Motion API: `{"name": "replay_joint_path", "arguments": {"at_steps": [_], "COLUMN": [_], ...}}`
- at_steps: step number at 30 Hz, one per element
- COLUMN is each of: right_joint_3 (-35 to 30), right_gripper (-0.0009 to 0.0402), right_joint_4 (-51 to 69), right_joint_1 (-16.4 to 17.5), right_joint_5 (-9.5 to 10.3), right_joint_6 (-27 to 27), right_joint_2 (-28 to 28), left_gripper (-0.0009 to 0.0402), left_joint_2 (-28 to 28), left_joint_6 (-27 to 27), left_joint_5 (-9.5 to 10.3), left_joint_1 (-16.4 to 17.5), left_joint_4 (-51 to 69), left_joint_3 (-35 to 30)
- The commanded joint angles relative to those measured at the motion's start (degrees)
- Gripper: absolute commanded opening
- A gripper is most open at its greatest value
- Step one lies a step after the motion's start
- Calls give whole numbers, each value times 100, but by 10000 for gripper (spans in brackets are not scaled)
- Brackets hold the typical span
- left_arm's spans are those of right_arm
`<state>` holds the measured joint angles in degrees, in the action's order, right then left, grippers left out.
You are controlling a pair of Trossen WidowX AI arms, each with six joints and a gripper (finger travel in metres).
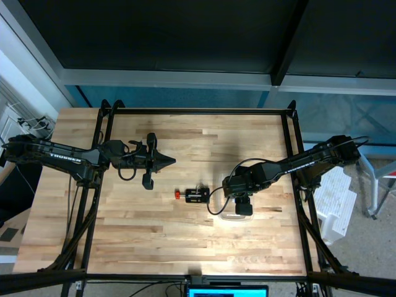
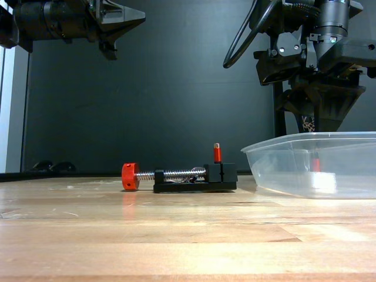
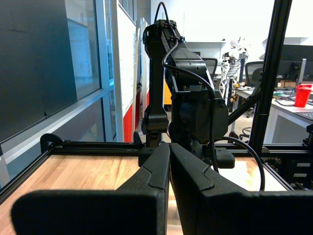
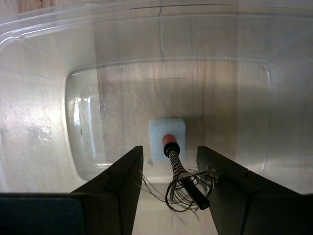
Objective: Pick the rca connector and install on the hub
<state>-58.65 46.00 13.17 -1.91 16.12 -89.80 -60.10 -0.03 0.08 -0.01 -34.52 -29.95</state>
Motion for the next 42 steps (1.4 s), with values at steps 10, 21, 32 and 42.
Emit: {"name": "replay_joint_path", "arguments": {"at_steps": [10,21,32,42], "right_joint_3": [2,2,2,2], "right_gripper": [85,57,0,-1], "right_joint_4": [-2,-2,0,-2], "right_joint_1": [13,35,37,48], "right_joint_5": [2,0,0,0], "right_joint_6": [-9,-9,-7,-4], "right_joint_2": [0,0,0,0], "left_gripper": [0,0,0,0], "left_joint_2": [0,-2,0,-2], "left_joint_6": [2,0,2,2], "left_joint_5": [-2,-2,-2,-2], "left_joint_1": [0,0,2,0], "left_joint_4": [-2,0,0,0], "left_joint_3": [0,0,0,0]}}
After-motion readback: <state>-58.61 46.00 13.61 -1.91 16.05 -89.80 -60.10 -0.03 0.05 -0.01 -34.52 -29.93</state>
